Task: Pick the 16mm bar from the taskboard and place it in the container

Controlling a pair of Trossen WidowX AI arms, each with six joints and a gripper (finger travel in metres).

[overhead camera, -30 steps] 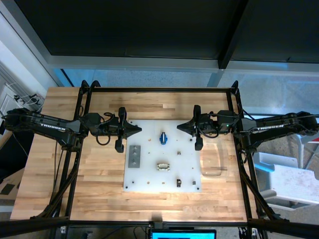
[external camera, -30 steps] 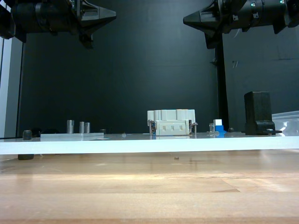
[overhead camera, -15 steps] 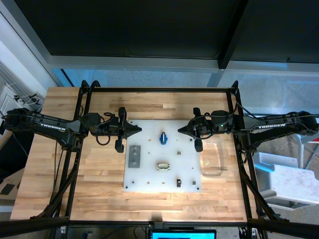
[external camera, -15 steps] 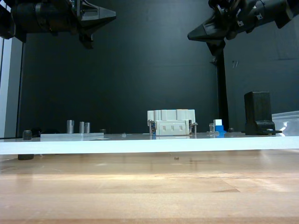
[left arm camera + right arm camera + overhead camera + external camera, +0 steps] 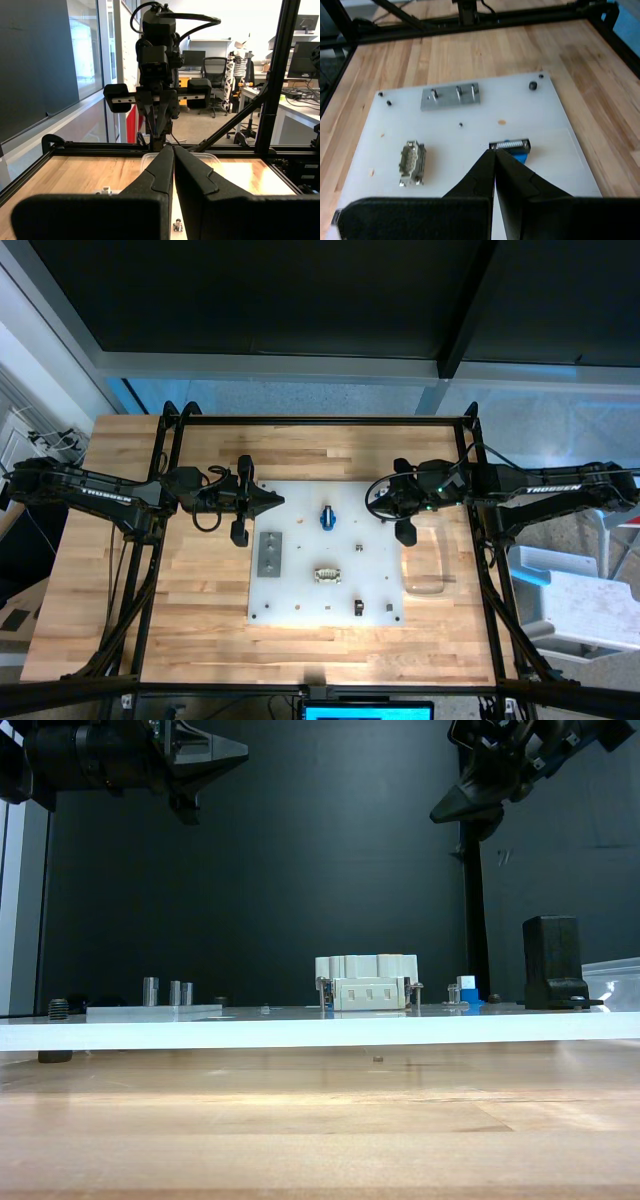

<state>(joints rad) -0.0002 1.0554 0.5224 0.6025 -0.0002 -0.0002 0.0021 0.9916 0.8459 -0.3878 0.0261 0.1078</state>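
Left gripper hangs high over the taskboard's far-left corner, held level, jaws pressed together with nothing between them. Right gripper is high over the board's far-right part, nose tilted down toward the board, jaws likewise pressed together and holding nothing. 16mm bar stands upright in the near end of the grey block on the board's left side; two thinner pegs stand in the same block beyond it. The bar is well apart from both grippers. Container, a clear tub, sits on the wooden surface just beside the board's right edge, under the right arm. Mid-board are the blue part and, nearer, the metal connector. A black fitting stands by the near edge.
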